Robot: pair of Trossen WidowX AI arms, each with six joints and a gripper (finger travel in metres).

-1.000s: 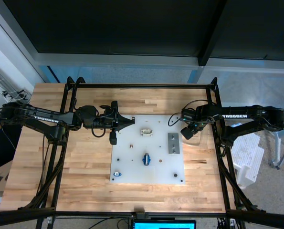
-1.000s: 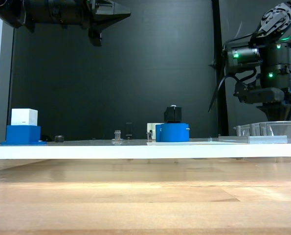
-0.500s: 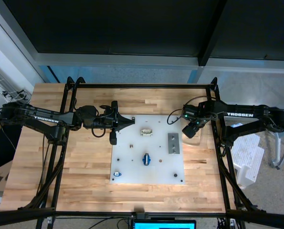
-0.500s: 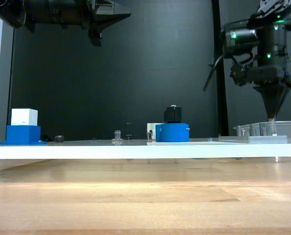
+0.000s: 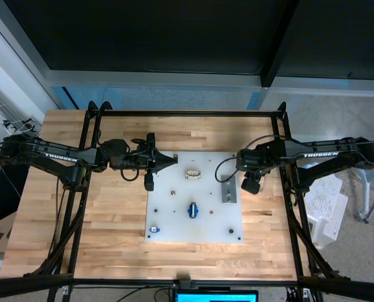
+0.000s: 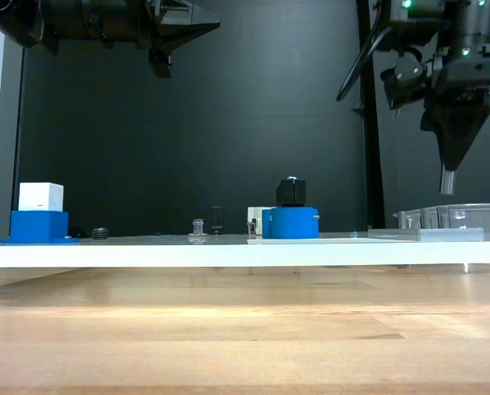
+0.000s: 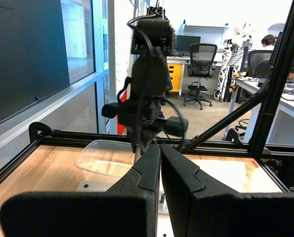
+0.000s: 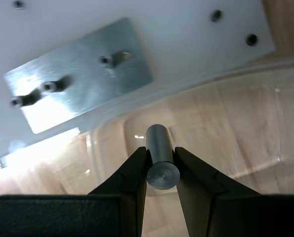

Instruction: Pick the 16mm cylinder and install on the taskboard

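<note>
**Station layout, near edge to far edge**

1. Nearest, at the lower left of the taskboard (image 5: 174, 220) in the high view, stands a blue-and-white fitting (image 5: 153, 230). It is well apart from the working area.

2. The blue connector (image 5: 192, 210) sits at the board's centre. In the low view it is the tallest fitting on the plate, so any transfer path should pass above it.

3. The grey metal block (image 5: 229, 189) lies flat near the board's right edge. The right wrist view shows small screws or holes in its face. Which of them, if any, receives the peg cannot be told.

4. The right gripper (image 8: 160, 150) hangs just beyond the right edge, over a clear tray (image 8: 226, 128). Its fingers are clamped on the 16mm cylinder (image 8: 160, 158). The peg is held upright with its lower end protruding free below the fingertips, which would leave that end clear for insertion. In the low view the peg hangs above the tray rim, touching nothing.

5. The beige connector (image 5: 193, 174) sits toward the far side of the board.

6. The left gripper (image 5: 168, 160) is parked high over the board's far left corner. Its fingers are pressed together and hold nothing. Judged from this, the pick is complete and transfer and installation remain.
</note>
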